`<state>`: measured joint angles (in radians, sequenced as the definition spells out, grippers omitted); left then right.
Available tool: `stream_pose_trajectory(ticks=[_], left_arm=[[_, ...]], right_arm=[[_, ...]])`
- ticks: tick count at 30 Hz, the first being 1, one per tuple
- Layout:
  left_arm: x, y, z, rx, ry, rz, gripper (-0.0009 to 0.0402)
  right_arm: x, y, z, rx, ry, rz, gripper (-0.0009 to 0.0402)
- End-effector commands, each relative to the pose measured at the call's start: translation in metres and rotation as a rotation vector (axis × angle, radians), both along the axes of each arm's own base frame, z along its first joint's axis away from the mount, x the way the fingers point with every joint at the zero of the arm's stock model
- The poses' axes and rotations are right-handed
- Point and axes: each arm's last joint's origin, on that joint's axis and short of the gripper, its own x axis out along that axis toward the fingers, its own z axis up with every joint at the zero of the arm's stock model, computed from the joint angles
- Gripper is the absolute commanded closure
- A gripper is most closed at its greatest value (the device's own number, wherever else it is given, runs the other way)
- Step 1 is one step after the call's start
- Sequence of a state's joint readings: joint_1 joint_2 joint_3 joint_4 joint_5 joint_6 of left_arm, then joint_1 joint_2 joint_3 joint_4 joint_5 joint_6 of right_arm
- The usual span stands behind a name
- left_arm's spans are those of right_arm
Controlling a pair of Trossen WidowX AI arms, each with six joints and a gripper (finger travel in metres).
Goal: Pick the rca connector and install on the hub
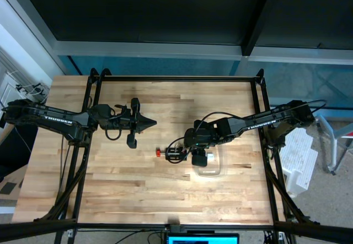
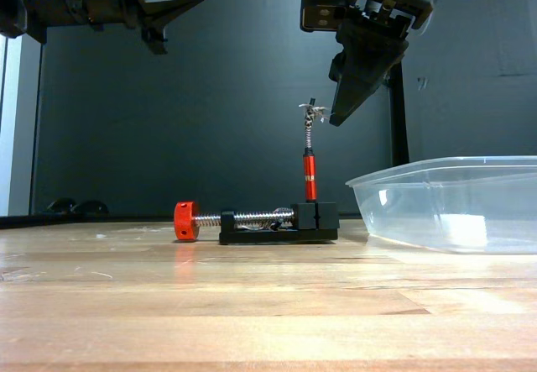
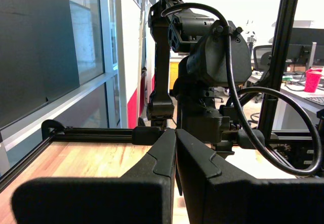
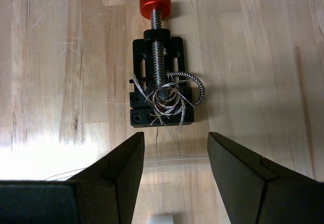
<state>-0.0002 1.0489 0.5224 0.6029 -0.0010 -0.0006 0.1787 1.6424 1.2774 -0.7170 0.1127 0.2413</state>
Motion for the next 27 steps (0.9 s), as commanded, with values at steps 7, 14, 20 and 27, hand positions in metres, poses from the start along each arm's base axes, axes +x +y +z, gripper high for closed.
stream_pose_trajectory(ticks=[7, 14, 20, 27], left_arm=[[0.0, 0.0, 0.0, 0.0, 0.0, 0.0, 0.0393], [0.0, 0.0, 0.0, 0.0, 0.0, 0.0, 0.0393], [0.0, 0.0, 0.0, 0.0, 0.0, 0.0, 0.0393], [0.0, 0.0, 0.0, 0.0, 0.0, 0.0, 0.0393]], right_arm=[[-0.007, -0.001, 0.017, -0.014, -0.077, 0.043, 0.0225], [-0.029, -0.011, 0.043, -0.059, -0.323, 0.083, 0.0266], [-0.048, -0.02, 0.05, -0.061, -0.543, 0.077, 0.0312], [-0.07, -0.033, 0.053, -0.065, -0.746, 0.038, 0.0365]])
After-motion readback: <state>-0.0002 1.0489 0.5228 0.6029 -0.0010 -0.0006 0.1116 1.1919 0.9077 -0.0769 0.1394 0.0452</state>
